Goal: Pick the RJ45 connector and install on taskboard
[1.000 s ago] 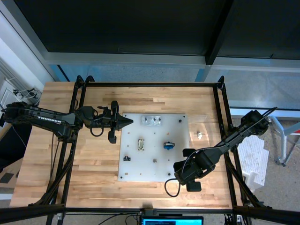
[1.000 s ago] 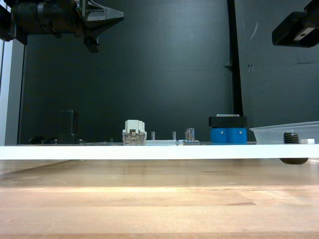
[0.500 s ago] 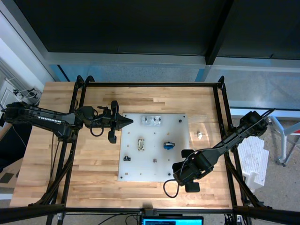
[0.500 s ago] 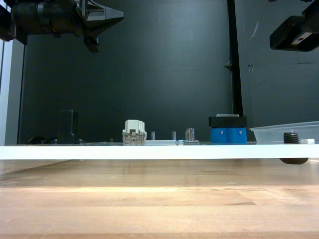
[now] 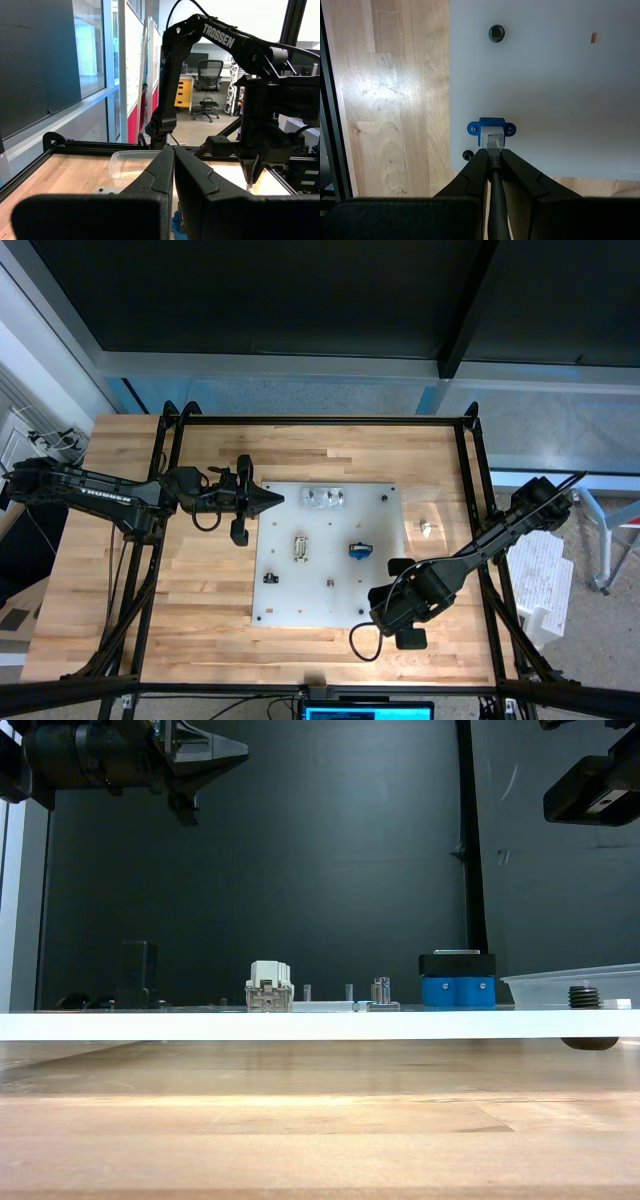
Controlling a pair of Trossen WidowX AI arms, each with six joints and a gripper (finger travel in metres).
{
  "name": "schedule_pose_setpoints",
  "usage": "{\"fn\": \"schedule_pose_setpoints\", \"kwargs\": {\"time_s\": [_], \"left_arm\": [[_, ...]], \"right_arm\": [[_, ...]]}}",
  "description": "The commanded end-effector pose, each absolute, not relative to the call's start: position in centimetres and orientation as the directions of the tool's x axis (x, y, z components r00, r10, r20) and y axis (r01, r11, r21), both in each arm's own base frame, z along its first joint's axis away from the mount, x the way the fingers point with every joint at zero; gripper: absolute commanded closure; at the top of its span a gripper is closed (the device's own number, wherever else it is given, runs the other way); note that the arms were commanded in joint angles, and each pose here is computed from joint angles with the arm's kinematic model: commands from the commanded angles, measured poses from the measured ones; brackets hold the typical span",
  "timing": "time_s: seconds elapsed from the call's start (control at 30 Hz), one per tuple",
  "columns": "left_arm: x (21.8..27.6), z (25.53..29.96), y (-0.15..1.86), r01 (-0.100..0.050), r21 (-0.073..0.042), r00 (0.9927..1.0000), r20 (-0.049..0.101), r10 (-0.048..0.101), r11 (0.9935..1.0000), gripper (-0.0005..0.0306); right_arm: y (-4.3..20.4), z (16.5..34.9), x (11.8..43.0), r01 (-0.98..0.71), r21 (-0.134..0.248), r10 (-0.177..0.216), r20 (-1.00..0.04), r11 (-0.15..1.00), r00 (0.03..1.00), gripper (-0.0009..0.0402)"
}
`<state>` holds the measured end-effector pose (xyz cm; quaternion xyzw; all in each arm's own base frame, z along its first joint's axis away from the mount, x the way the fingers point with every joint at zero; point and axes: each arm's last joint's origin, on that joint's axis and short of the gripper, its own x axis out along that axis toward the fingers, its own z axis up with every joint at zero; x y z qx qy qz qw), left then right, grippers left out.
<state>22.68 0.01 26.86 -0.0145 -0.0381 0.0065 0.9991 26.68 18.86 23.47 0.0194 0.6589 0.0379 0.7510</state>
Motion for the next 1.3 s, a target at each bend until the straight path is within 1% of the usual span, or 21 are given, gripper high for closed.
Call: {"fn": "schedule_pose_setpoints", "kwargs": {"time_s": [0.03, 0.6, 1.0, 1.3], "left_arm": [[22.69, 26.85, 0.01, -0.012, -0.03, 0.99701, 0.076, 0.014, 0.99949, 0.03], [22.69, 26.85, 0.01, -0.012, -0.03, 0.99701, 0.076, 0.014, 0.99949, 0.03], [22.69, 26.85, 0.02, -0.012, -0.03, 0.997, 0.076, 0.014, 0.99949, 0.03], [22.69, 26.85, 0.01, -0.012, -0.03, 0.99701, 0.076, 0.014, 0.99949, 0.03]], "right_arm": [[18.8, 23.3, 26.6, -0.03, 0.078, 0.082, -0.988, 0.996, 0.129, 0.0393], [18.9, 22.7, 26.5, -0.04, 0.08, 0.084, -0.988, 0.996, 0.132, 0.0393], [18.8, 21.6, 26.4, -0.049, 0.08, 0.086, -0.987, 0.996, 0.134, 0.0393], [18.8, 21.6, 26.4, -0.059, 0.079, 0.086, -0.987, 0.995, 0.134, 0.0393]]}}
